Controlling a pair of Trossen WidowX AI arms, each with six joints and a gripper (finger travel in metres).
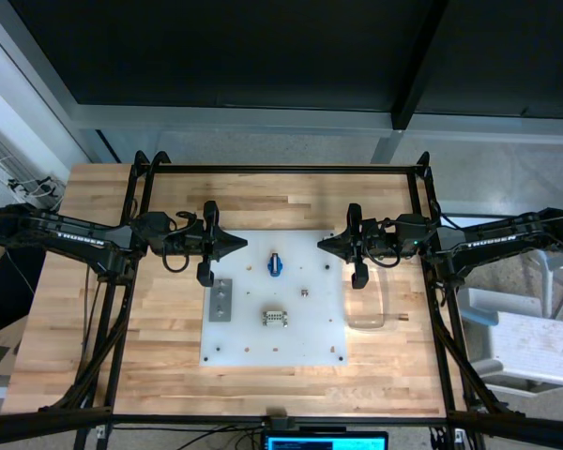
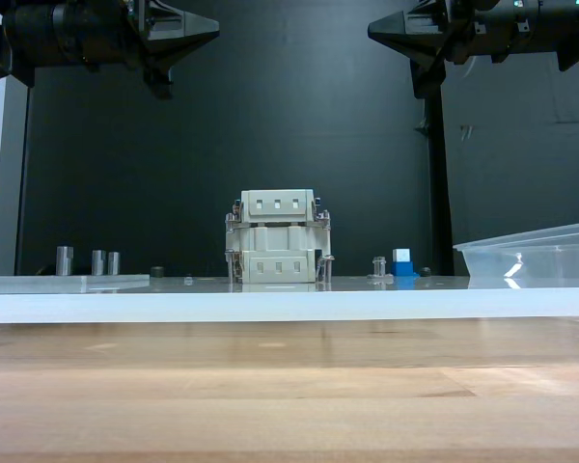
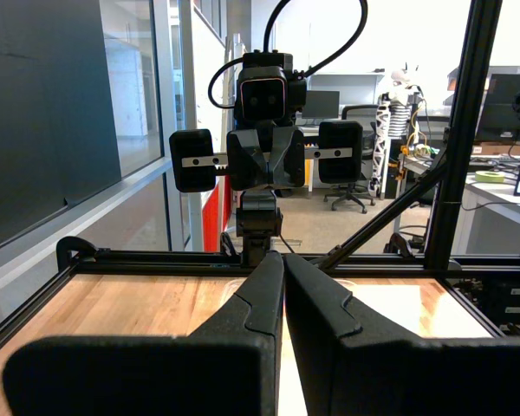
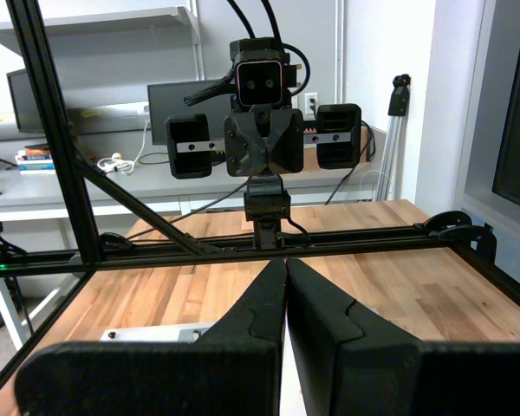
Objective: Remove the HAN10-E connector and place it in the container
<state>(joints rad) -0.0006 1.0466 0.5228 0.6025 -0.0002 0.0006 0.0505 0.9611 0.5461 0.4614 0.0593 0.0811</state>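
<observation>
Both pairs of jaws are pressed together, holding nothing. The left gripper and right gripper hover high, facing each other over the white board. The HAN10-E connector stands on that board, nearer the front. The container rests on the wooden surface beside the board's right edge.

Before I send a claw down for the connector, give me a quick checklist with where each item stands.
1. Connector upright on the white board, nothing on top: ok.
2. Left claw out of the way: ok, shut, high over the board's left rear.
3. Right claw open for the grab: not ok, shut, high over the board's right rear.
4. Tub within reach, top open: ok, beside the board's right edge.
5. Connector's side latches released: cannot tell.
</observation>
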